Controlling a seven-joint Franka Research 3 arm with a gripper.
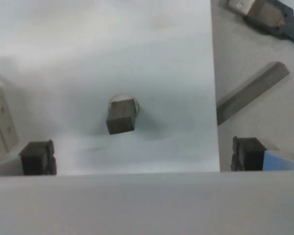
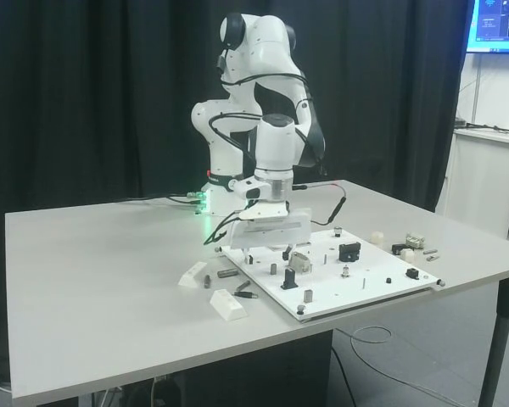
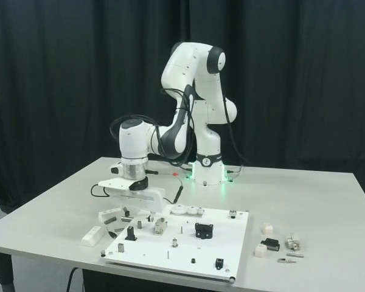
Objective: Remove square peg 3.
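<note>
- Your gripper (image 1: 142,155) hangs over the near-left part of the white board (image 1: 152,58), its black fingertips (image 1: 37,157) spread wide with nothing between them.
- Look at the wrist view: the square peg (image 1: 121,116) stands upright in its socket on the board, in the open gap between the two fingers and touching neither.
- You can see one fingertip over the board and the other (image 1: 247,154) past the board's edge, above the grey table (image 1: 264,122).
- Beside that edge a grey bar (image 1: 252,90) lies flat on the table.
- From the second room view, your white arm (image 3: 188,79) reaches down to the board's left end, with a white block (image 3: 93,235) just off the board there.
</note>
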